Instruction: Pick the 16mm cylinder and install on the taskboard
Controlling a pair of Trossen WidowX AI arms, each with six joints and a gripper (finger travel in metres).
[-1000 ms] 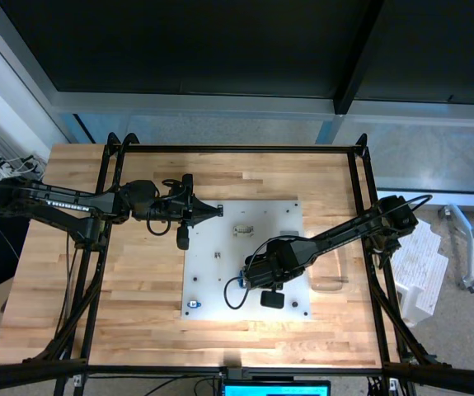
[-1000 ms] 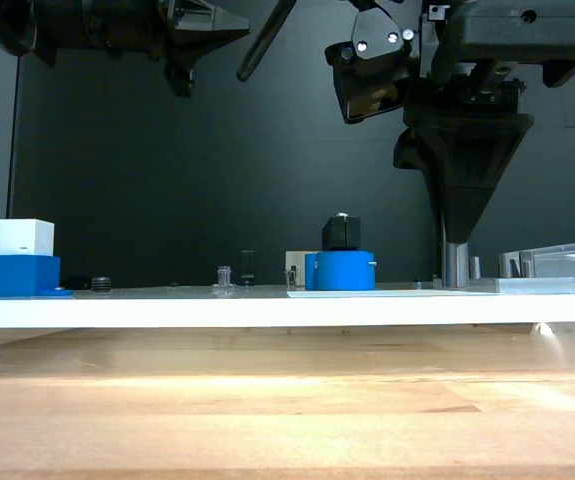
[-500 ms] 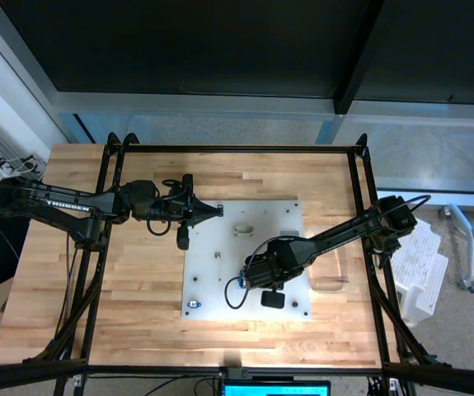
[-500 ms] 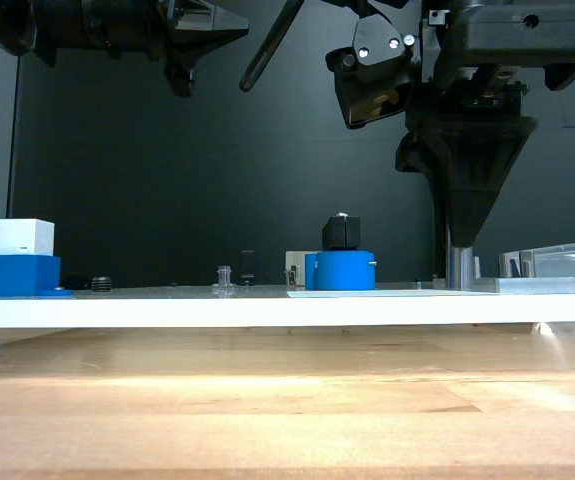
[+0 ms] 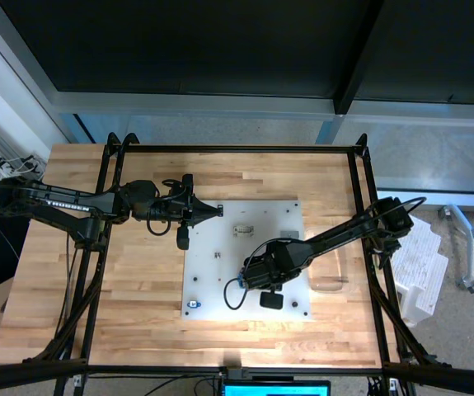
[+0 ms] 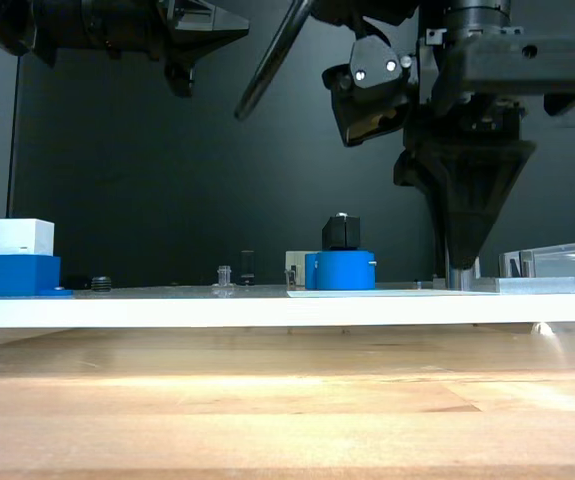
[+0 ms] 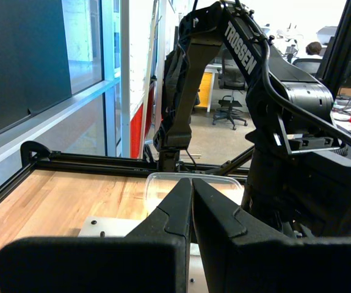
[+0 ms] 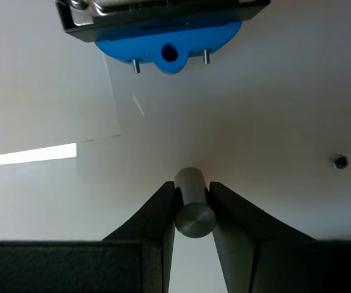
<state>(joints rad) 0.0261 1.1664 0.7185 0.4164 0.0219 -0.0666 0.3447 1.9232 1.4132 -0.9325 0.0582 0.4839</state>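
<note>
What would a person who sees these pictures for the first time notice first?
First, the right gripper, shut on the 16mm cylinder and pointing straight down at the white taskboard, near a blue fitting. Then the left gripper, shut and empty, held high above the board's far left corner.

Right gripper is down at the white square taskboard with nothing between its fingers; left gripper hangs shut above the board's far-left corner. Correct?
Not empty: the right wrist view shows the right gripper shut on the short dull-grey metal cylinder. The rest holds: it is down at the white square taskboard, and the left gripper hangs shut above its far-left corner.
</note>
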